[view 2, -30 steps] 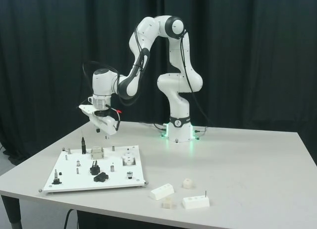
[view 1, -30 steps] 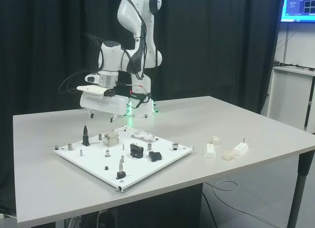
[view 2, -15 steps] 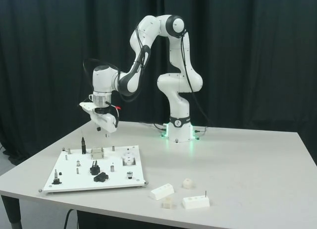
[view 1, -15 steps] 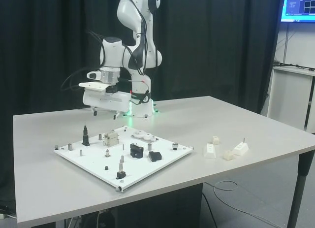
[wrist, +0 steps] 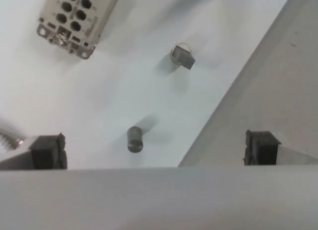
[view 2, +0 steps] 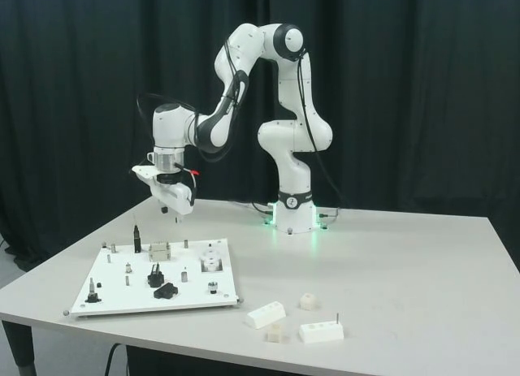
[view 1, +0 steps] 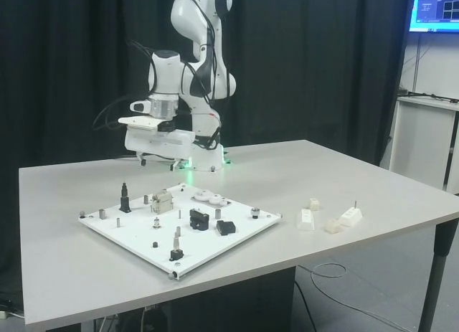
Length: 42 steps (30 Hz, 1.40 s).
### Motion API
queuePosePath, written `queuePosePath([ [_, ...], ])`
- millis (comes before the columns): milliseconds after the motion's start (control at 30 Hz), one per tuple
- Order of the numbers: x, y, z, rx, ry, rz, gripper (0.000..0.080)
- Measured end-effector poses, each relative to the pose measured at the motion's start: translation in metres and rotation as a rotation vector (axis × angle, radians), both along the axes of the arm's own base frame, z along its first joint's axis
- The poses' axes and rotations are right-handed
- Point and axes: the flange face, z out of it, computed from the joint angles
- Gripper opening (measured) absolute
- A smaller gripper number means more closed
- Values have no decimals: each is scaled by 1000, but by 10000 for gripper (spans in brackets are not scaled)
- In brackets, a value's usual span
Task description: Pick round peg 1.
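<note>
In the wrist view a short grey round peg (wrist: 134,139) stands on the white board (wrist: 99,106), close to the board's edge. A second grey peg (wrist: 183,56) stands farther along that edge. My gripper (wrist: 154,149) is open, with black pads (wrist: 47,151) wide apart and nothing between them. It hangs well above the peg, over the board's far edge. From the room, the gripper (view 1: 156,160) (view 2: 171,215) hovers above the far side of the board (view 1: 240,221) (view 2: 122,301).
A grey-white multi-pin connector (wrist: 74,19) (view 1: 163,201) lies on the board near the pegs. Several black and grey parts stand across the board. White blocks (view 1: 326,219) (view 2: 296,323) lie on the grey table (view 1: 344,181) beside the board.
The gripper has risen and drifted back toward the arm's base, from over the board's far part to above its far edge. Nothing on the board moved.
</note>
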Motion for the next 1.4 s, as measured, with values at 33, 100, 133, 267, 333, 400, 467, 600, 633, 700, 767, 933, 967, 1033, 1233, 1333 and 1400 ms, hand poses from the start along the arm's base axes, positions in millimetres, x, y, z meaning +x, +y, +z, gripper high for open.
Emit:
queuePosePath([
  [33, 0, 0, 0, 1, 0, 0, 800],
  [100, 1, 1, 0, 2, 2, -4, 800],
  [133, 2, 2, 1, 2, 3, -6, 800],
  [267, 4, 4, 2, 4, 4, -18, 800],
  [333, 6, 6, 3, 4, 5, -24, 800],
  [400, 8, 8, 4, 5, 5, -28, 800],
  [467, 10, 10, 5, 6, 4, -31, 800],
  [600, 14, 15, 7, 6, -1, -40, 800],
  [633, 15, 17, 7, 6, -3, -42, 800],
  [700, 17, 20, 8, 5, -7, -46, 800],
  [767, 20, 23, 10, 4, -11, -55, 800],
  [933, 29, 34, 13, 0, -22, -78, 800],
  [967, 31, 36, 13, 0, -24, -82, 800],
  [1033, 35, 41, 14, -2, -28, -92, 800],
  [1233, 46, 55, 17, -7, -37, -109, 800],
  [1333, 51, 62, 18, -10, -42, -118, 800],
  [1400, 55, 67, 20, -12, -45, -124, 800],
])
